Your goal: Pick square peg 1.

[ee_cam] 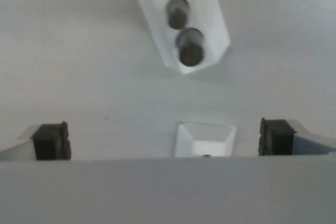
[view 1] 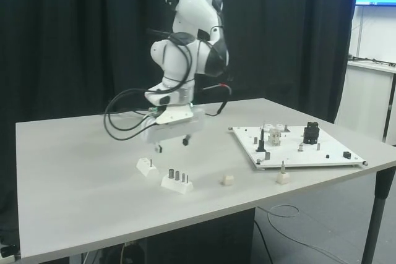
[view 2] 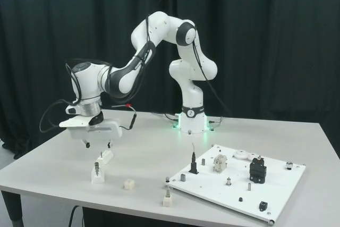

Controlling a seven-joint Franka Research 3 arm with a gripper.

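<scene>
My gripper point(ee_cam: 163, 140) is open, its two black fingertips point(ee_cam: 50, 141) wide apart with nothing between them. It hangs above the table point(view 1: 74, 153). In the wrist view a small white square-topped block point(ee_cam: 205, 140) lies below, between the fingertips but nearer one of them. In the room views this block point(view 1: 145, 166) point(view 2: 105, 157) rests on the table just under the gripper point(view 1: 172, 146) point(view 2: 98, 144). I cannot tell whether a peg sits in it. Beside it stands a white holder point(ee_cam: 184, 19) point(view 1: 176, 182) with three grey round pegs.
A small pale cube point(view 1: 228, 180) point(view 2: 128, 184) and a white stand with one peg point(view 1: 283, 177) point(view 2: 168, 199) sit near the table's front edge. A white assembly board point(view 1: 309, 153) point(view 2: 212, 190) with several small parts lies to the side of them.
</scene>
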